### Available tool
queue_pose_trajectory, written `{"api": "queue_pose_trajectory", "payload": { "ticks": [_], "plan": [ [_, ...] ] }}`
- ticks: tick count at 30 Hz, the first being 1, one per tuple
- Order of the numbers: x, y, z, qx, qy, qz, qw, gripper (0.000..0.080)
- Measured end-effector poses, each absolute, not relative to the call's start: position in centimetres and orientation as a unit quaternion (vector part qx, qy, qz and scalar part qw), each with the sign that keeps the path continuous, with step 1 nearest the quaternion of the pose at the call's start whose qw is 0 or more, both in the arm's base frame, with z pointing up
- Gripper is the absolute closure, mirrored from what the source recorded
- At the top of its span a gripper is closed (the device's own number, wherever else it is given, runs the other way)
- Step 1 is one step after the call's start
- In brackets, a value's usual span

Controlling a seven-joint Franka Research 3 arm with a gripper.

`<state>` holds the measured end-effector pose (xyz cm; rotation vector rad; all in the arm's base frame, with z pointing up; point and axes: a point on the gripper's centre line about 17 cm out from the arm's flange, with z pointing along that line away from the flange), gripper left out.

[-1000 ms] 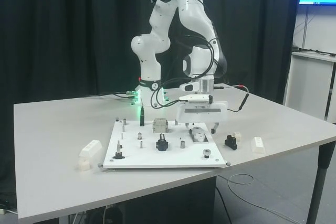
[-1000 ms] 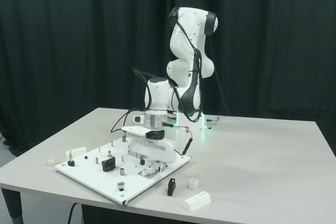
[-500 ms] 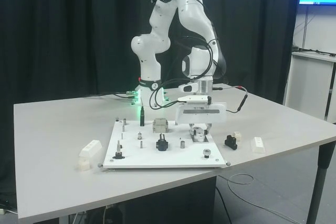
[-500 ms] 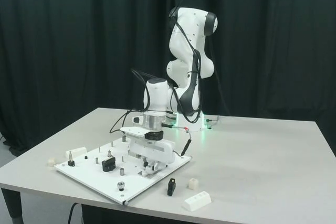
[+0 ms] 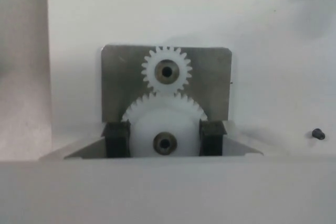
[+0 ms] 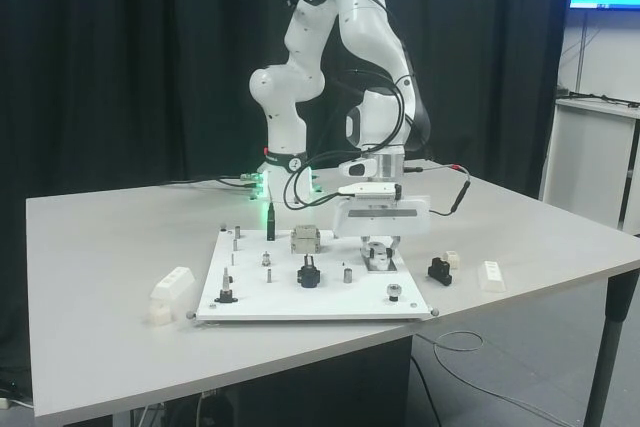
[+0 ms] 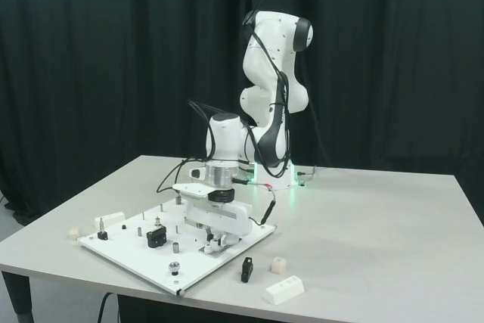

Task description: Remove medium gear.

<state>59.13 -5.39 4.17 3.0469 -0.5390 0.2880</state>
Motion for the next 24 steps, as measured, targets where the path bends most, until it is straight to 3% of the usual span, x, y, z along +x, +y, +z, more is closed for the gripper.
{"api": "queue_pose_trajectory", "payload": {
  "ticks": [24],
  "plan": [
    [59.02, -5.43, 4.19, 0.982, -0.176, 0.066, 0.009, 0.0524]
  ]
}}
